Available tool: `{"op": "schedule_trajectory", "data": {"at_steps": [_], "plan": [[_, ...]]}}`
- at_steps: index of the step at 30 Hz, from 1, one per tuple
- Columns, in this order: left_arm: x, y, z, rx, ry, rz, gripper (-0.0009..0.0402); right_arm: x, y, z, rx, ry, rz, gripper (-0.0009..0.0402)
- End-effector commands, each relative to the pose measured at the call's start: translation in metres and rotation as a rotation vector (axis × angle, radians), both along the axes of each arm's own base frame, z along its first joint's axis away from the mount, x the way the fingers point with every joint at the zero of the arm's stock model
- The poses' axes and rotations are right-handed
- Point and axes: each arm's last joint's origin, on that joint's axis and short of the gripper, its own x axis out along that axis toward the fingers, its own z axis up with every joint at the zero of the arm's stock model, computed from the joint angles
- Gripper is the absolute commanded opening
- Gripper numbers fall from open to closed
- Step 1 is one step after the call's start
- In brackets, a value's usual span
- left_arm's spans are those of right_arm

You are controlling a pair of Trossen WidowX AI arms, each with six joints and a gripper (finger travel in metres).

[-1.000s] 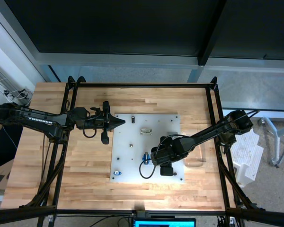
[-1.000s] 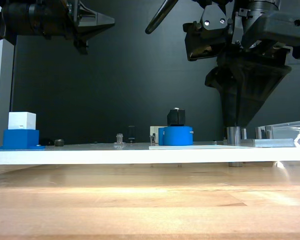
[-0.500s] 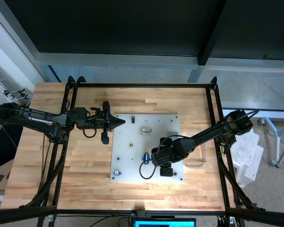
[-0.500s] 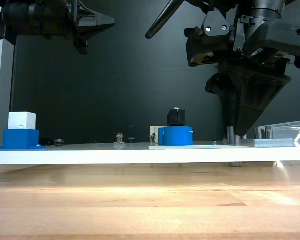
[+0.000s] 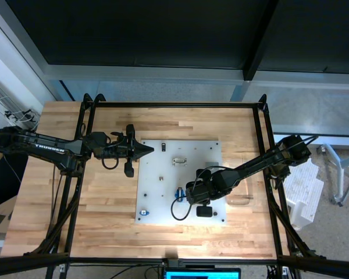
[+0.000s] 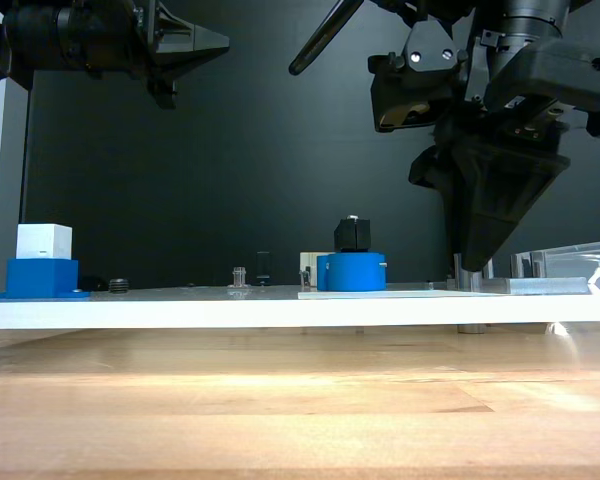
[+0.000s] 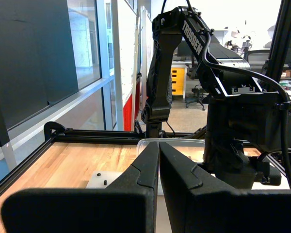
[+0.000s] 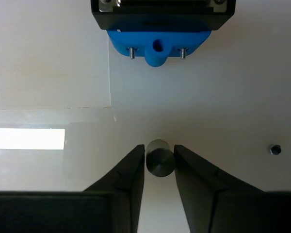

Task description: Remove the 16mm cylinder and place in the container

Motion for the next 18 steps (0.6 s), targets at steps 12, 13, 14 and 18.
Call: {"op": "schedule_trajectory", "data": {"at_steps": [12,13,14,18], "plan": [[0.000,0.000,0.000,0.000,-0.001,0.000,0.0000,0.002,0.001,0.008,0.008,-0.020,0.000,0.0007],[0.000,0.000,0.000,0.000,-0.001,0.000,0.0000,0.002,0.000,0.011,0.010,-0.025,0.000,0.0007],[0.000,0.000,0.000,0.000,-0.001,0.000,0.0000,0.002,0.000,0.014,0.010,-0.026,0.000,0.0006],[0.000,0.000,0.000,0.000,-0.001,0.000,0.0000,-0.001,-0.001,0.029,0.013,-0.035,0.001,0.0008]]}}
